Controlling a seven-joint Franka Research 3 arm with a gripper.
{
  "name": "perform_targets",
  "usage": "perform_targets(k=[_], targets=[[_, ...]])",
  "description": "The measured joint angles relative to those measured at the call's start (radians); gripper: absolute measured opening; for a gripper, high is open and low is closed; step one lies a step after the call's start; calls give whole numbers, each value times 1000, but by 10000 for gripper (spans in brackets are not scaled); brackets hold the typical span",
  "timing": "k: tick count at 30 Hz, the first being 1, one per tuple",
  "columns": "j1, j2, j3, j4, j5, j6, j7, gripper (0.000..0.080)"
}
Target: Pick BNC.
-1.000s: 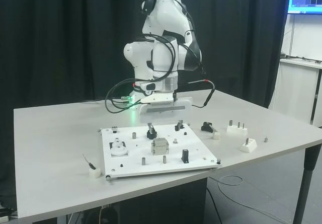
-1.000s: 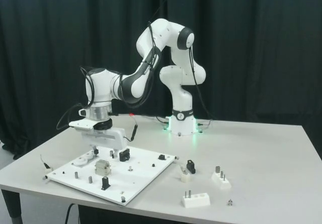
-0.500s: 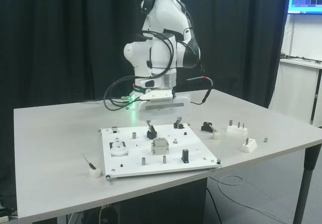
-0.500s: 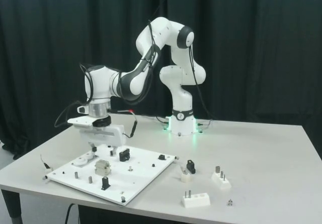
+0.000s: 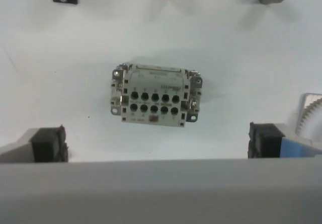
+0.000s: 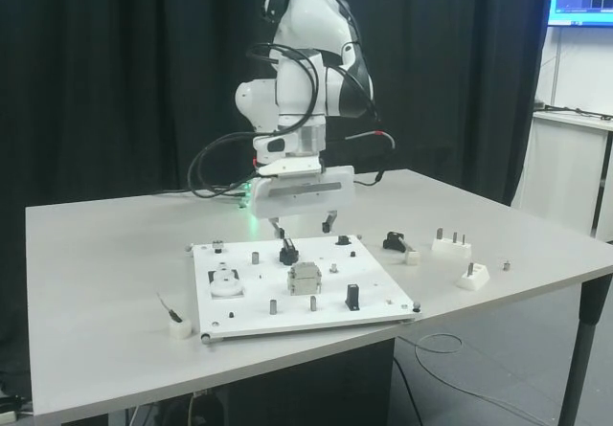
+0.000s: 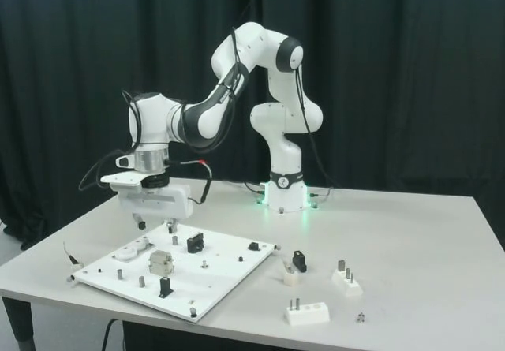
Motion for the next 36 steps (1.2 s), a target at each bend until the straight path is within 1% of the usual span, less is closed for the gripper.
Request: perform_targets(k=[7, 15, 22, 26, 30, 36], targets=[[0, -20, -2, -15, 0, 0, -11, 800], [3, -34, -1, -20, 5, -5, -11, 800], [23, -43, 11, -20, 50, -19, 31, 800], [56, -48, 14, -20, 74, -29, 85, 800], [105, -55, 17, -20, 93, -32, 156, 800], [199, -66, 19, -14, 99, -32, 319, 800]])
